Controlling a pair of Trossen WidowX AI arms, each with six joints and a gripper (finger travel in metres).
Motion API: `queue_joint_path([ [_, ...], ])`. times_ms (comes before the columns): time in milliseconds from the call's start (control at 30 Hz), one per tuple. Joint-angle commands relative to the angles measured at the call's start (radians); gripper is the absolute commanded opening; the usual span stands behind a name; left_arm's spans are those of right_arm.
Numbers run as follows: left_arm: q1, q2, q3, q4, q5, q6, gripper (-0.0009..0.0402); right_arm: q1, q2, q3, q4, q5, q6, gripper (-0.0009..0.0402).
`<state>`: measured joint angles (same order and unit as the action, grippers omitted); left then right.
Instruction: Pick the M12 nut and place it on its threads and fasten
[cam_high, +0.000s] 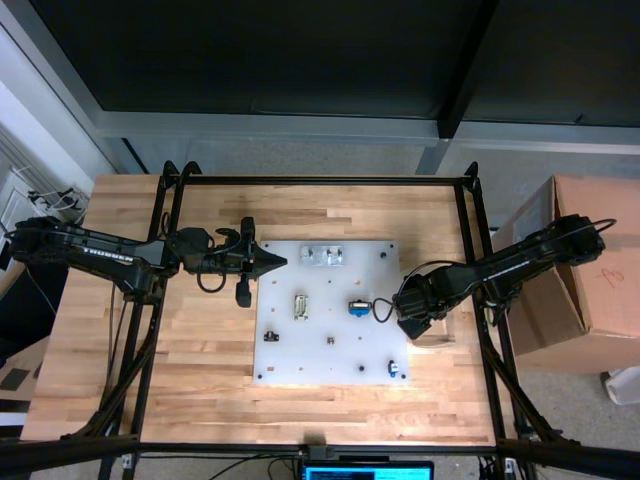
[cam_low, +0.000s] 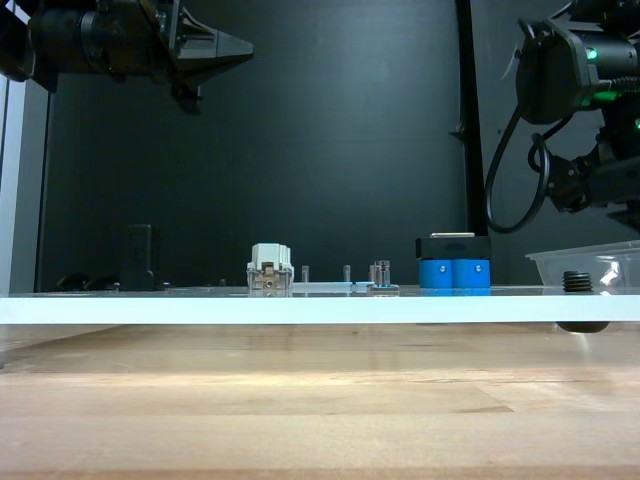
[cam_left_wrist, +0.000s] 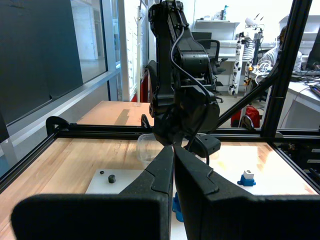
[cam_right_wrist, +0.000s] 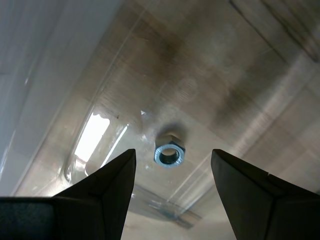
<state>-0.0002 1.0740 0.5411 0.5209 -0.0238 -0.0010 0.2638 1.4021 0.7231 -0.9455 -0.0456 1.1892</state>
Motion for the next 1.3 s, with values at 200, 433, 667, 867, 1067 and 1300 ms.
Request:
queue_joint_path([
  [200, 0.000, 0.000, 0.000, 0.000, 0.000, 0.000, 0.0000, 0.008, 0.014, -0.039, 0.050, -0.010, 0.000, 0.0185],
  [433, 0.000, 0.000, 0.000, 0.000, 0.000, 0.000, 0.0000, 0.013, 0.014, -0.046, 0.056, -0.007, 0.000, 0.0144],
  [667, 0.000, 0.000, 0.000, 0.000, 0.000, 0.000, 0.0000, 0.017, 0.014, -0.047, 0.060, -0.007, -0.001, 0.0091],
  [867, 0.000, 0.000, 0.000, 0.000, 0.000, 0.000, 0.0000, 0.018, 0.014, -0.047, 0.069, -0.006, -0.016, 0.0060],
  [1067, 0.000, 0.000, 0.000, 0.000, 0.000, 0.000, 0.0000, 0.021, 0.011, -0.047, 0.073, -0.008, -0.019, 0.0039],
  [1300, 0.000, 0.000, 0.000, 0.000, 0.000, 0.000, 0.0000, 0.025, -0.033, -0.022, 0.064, -0.008, -0.083, 0.0031],
])
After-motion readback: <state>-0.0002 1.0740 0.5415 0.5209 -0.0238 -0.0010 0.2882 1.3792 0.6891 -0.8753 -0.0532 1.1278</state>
